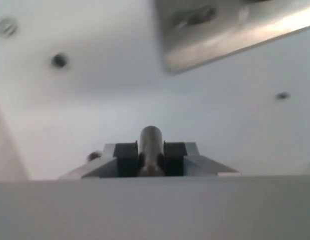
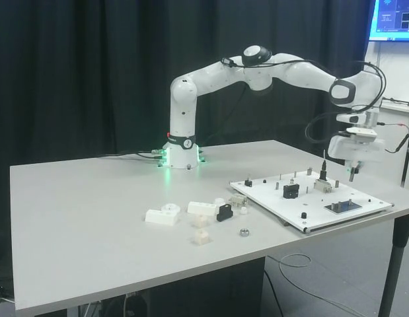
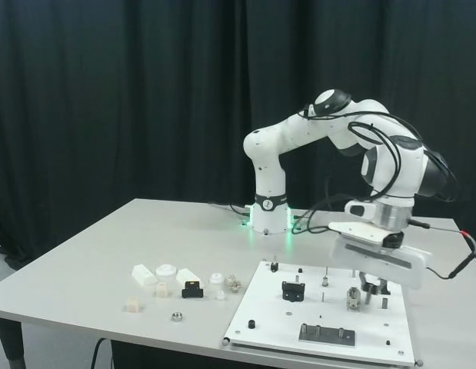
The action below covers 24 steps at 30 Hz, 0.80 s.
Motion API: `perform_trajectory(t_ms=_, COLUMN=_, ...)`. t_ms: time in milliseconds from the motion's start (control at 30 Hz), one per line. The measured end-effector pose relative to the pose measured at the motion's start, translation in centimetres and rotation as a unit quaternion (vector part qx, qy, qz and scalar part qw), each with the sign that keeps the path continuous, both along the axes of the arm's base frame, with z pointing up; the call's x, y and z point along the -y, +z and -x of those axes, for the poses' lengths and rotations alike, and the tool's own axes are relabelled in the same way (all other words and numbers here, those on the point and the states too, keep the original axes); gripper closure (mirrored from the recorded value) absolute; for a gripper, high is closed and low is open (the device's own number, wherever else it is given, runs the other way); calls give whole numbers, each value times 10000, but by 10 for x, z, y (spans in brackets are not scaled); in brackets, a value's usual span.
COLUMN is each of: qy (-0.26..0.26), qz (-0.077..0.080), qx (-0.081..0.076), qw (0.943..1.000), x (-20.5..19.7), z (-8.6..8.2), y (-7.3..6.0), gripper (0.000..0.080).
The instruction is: Place round peg 3.
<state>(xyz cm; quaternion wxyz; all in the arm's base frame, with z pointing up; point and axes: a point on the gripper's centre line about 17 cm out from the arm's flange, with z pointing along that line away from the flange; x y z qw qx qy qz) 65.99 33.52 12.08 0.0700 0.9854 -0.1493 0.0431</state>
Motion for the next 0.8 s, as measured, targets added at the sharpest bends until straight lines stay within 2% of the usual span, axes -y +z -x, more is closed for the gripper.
perform_trajectory(t_ms=367, qy=-309, qz=420, qx=-45, qw=9986, x=70, z=-6, y=18, gripper=699)
perform_trajectory(t_ms=567, qy=-174, qz=576, qx=-214, qw=9980, x=107, z=-3, y=21, gripper=699)
perform_trajectory(t_ms=800, qy=-48, qz=704, qx=-449, qw=9965, x=153, z=7, y=18, gripper=699)
